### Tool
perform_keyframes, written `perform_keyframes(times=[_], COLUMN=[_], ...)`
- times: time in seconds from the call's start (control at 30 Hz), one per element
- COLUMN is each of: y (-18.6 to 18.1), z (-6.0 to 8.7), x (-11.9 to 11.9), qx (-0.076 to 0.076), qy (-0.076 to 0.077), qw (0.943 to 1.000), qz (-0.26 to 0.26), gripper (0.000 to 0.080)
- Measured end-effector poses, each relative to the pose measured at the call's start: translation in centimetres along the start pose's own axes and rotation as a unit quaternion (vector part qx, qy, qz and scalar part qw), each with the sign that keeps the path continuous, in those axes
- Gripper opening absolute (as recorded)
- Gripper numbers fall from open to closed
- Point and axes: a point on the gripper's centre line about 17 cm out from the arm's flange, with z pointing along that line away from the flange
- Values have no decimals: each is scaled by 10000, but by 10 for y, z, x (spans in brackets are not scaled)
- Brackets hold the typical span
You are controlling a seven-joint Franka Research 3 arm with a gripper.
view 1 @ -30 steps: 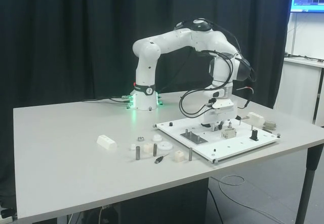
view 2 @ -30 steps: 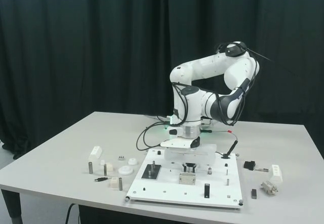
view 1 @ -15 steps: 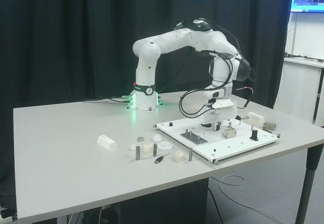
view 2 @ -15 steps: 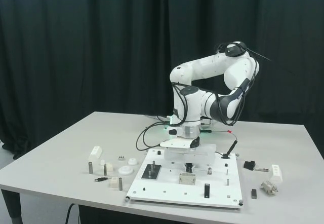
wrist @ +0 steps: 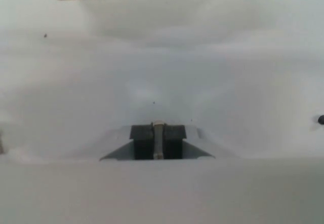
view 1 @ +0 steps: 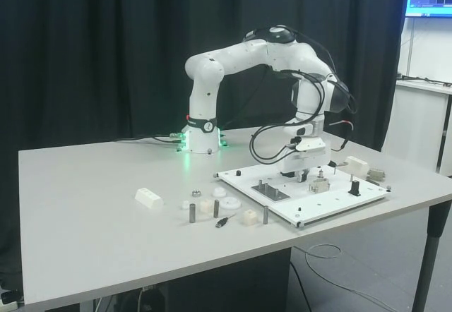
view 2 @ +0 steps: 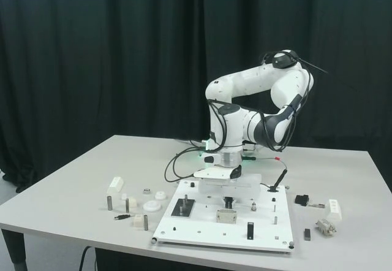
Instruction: Remove square peg 1.
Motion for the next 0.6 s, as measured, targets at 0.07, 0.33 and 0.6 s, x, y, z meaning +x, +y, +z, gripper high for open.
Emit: perform_keyframes(times=[0.07, 0.33, 0.6], y=[0, 0, 2], z=[-2, -14, -30], x=[0, 0, -1], qx=[10, 66, 82], qy=[5, 0, -5], qw=[10000, 10000, 10000], qz=[2, -15, -24], gripper=[36, 35, 35])
